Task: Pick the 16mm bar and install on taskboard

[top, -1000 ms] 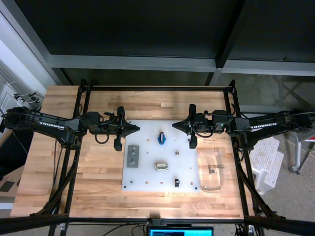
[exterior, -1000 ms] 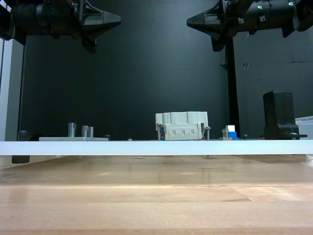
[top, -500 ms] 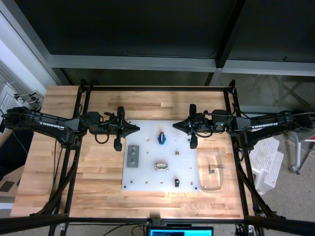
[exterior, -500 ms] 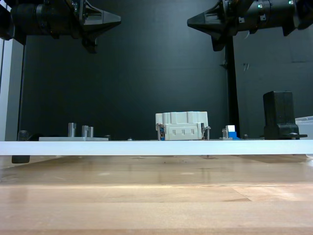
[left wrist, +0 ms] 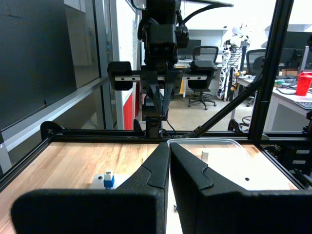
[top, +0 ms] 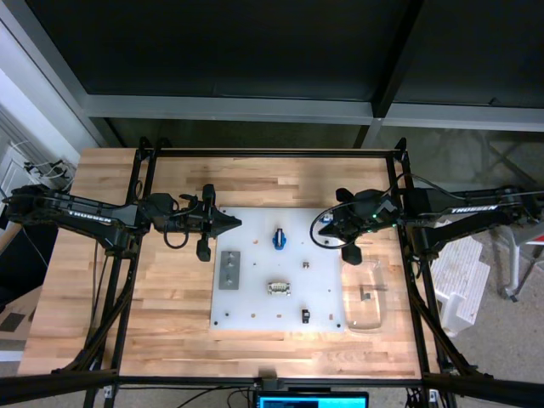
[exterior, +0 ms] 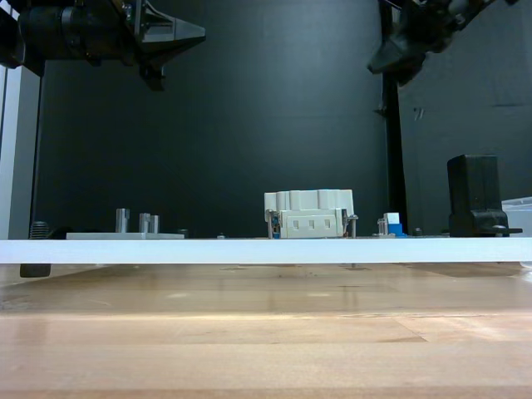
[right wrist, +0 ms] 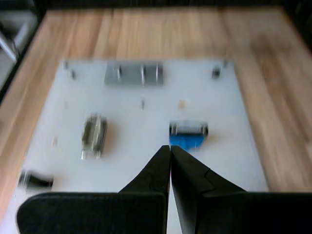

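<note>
Fingers of the left gripper (left wrist: 169, 145) are pressed together; in the high view it hangs above the left edge of the taskboard (top: 255, 308), centre-left of the frame. The right gripper (right wrist: 170, 147) likewise has its fingers closed tip to tip and tilts downward over the board's right edge, centre-right of the high frame. Its wrist view is blurred: the blue knob (right wrist: 187, 141) shows just past the fingertips, the grey block (right wrist: 133, 74) farther off. The 16mm bar (top: 367, 295) is only a small dark speck lying inside the clear tray (top: 361, 328), which sits on the tabletop (top: 102, 280) just beside the board's right edge, lower right of centre, well apart from both grippers. In the low view the right gripper is cut off by the upper edge.
</note>
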Robot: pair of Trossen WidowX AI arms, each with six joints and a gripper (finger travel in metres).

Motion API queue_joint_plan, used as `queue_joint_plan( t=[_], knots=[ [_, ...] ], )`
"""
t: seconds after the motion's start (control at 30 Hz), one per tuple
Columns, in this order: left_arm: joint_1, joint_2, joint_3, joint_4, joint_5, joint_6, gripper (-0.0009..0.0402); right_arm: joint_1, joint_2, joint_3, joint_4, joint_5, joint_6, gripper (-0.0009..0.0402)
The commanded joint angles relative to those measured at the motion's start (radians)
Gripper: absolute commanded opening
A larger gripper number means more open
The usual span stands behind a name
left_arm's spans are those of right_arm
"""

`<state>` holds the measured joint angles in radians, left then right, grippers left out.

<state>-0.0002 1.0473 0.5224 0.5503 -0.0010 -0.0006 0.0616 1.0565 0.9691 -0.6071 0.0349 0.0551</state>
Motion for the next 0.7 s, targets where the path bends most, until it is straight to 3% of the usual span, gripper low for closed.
queue_joint_plan(
  t=[0.03,0.1,0.3,0.7],
  knots=[
    [0.0,0.0,0.0,0.0,0.0,0.0,0.0,0.036,0.015,0.033,-0.119,0.054,0.02,0.0],
    [0.0,0.0,0.0,0.0,0.0,0.0,0.0,0.066,0.028,0.049,-0.187,0.08,0.04,0.0],
    [0.0,0.0,0.0,0.0,0.0,0.0,0.0,0.149,0.045,0.054,-0.315,0.084,0.124,0.0],
    [0.0,0.0,0.0,0.0,0.0,0.0,0.0,0.359,0.045,0.054,-0.435,0.131,0.327,0.0]
  ],
)
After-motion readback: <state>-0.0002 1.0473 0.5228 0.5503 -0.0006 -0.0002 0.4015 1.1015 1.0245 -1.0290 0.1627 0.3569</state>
